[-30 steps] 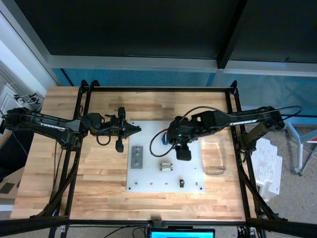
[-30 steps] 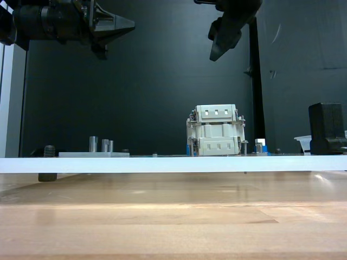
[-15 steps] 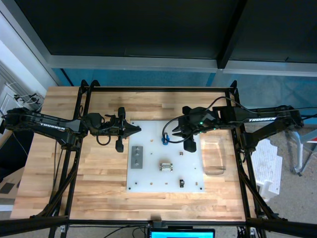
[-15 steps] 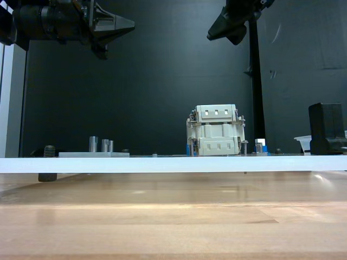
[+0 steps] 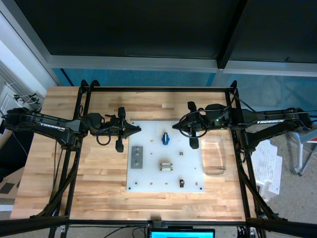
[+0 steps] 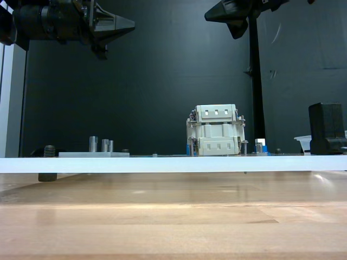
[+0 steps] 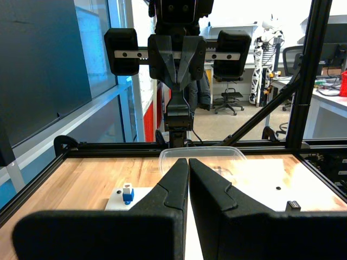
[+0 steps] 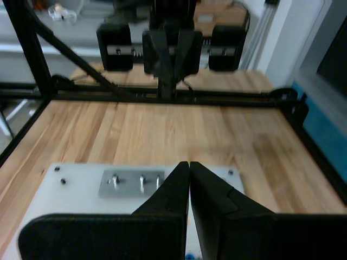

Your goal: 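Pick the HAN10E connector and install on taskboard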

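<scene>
The HAN10E connector (image 5: 166, 167), a small pale grey-beige rectangular block with metal tabs at its ends, stands upright on the taskboard (image 5: 148, 181), a large flat white square plate lying on the wooden surface (image 5: 94, 188). It is well below both sets of jaws and nearer the near edge than either, roughly between the two tips, and neither touches it.

The left gripper (image 5: 138, 130) hangs high over the plate's left far corner, its jaws clenched together on nothing and pointing inward. The right gripper (image 5: 174, 127) faces it from the opposite side at about the same height, jaws likewise pressed shut and empty. The two tips are apart, with open air between them.

Just below and ahead of the right jaws stands a blue knob (image 5: 165, 138). A plain grey metal block with two holes (image 5: 136, 157) lies below the left jaws, left of the connector. A small black cube-like part (image 5: 182, 183) sits near the plate's near edge. A clear plastic tray (image 5: 214, 157) rests on the wood behind the right jaws, beside the plate.
</scene>
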You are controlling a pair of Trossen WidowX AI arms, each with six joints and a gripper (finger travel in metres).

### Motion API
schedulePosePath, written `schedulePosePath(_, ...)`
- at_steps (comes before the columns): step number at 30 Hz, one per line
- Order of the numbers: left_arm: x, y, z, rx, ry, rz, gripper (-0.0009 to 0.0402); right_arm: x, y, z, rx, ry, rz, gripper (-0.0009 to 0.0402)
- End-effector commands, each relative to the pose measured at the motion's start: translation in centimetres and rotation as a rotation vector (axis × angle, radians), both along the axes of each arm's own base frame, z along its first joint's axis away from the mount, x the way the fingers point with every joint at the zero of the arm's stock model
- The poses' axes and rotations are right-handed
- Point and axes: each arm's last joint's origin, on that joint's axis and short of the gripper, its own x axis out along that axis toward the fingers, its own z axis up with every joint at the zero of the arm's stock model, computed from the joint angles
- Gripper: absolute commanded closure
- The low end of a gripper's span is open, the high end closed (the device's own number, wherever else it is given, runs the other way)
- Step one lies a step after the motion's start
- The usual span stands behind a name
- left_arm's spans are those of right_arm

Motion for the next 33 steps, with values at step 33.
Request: schedulePosePath(33,0.0,0.0,0.0,0.0,-0.001,0.0,0.0392,-2.1,-0.9,-5.4,0.144,-0.292,0.0,0.0393)
